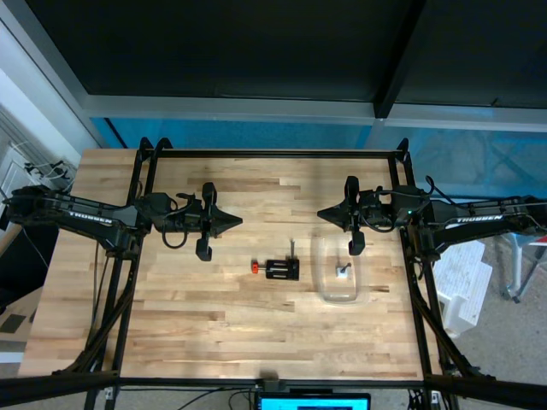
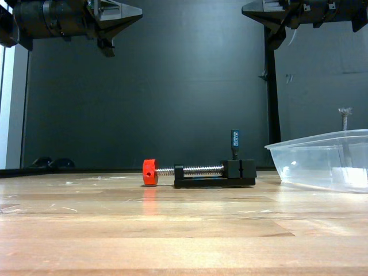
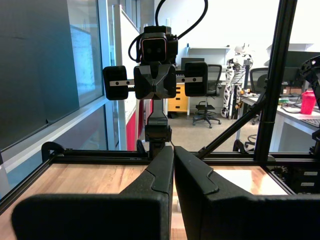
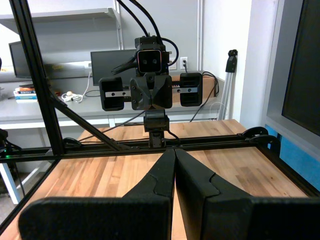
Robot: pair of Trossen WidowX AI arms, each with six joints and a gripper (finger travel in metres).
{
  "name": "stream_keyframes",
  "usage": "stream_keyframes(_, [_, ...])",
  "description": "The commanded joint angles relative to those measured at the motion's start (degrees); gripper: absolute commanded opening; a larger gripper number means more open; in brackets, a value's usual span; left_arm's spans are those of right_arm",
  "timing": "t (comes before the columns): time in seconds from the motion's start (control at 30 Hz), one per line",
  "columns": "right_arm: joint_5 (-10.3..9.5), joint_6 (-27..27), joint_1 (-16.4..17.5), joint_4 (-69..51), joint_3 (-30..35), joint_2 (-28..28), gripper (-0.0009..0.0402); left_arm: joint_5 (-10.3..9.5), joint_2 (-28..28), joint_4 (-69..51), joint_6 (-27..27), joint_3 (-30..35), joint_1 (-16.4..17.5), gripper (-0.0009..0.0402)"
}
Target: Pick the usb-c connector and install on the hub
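The hub [image 1: 282,270] is a small black block with a red-orange knob [image 1: 255,267], lying mid-table; in the low view the hub [image 2: 214,172] has a thin dark stem standing up from it. A tiny dark-grey piece, the usb-c connector [image 1: 346,267], sits by a small white square [image 1: 341,274] inside the clear tray [image 1: 325,290]. My left gripper [image 1: 238,221] hovers shut, up and to the left of the hub. Behind the tray my right gripper [image 1: 321,213] hovers shut. Each wrist view shows its own fingertips [image 3: 173,150] [image 4: 175,151] pressed together, holding nothing.
The clear tray [image 2: 322,164] stands just right of the hub, with a thin grey pin [image 2: 345,119] rising behind its wall. A black frame [image 1: 273,155] runs around the wooden table [image 1: 214,333]. Both arms are high above the board.
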Motion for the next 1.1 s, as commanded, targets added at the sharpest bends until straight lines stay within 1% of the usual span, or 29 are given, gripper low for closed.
stream_keyframes(0.03, [-0.02, 0.59, 0.0, 3.96, 0.02, 0.0, 0.0, 0.02, 0.0, -1.25, 0.0, 0.02, 0.02, 0.0])
stream_keyframes(0.8, [-0.04, 0.94, 0.0, 3.3, 0.07, -0.02, 0.0, 0.02, 0.0, -1.27, 0.0, 0.02, 0.0, 0.0])
stream_keyframes(0.87, [-0.02, 1.09, 0.04, -0.37, 1.09, -0.07, 0.0, 0.02, 0.0, -1.27, 0.0, 0.02, 0.02, 0.0])
stream_keyframes(1.0, [0.39, 1.07, 0.13, -13.2, 5.25, 0.0, 0.0, 0.02, 0.0, -1.25, 0.0, 0.02, 0.0, 0.0])
stream_keyframes(1.1, [-0.13, 1.11, 0.26, -20.94, 8.2, 0.0, 0.0, 0.02, 0.0, -1.27, 0.0, 0.02, 0.02, 0.0])
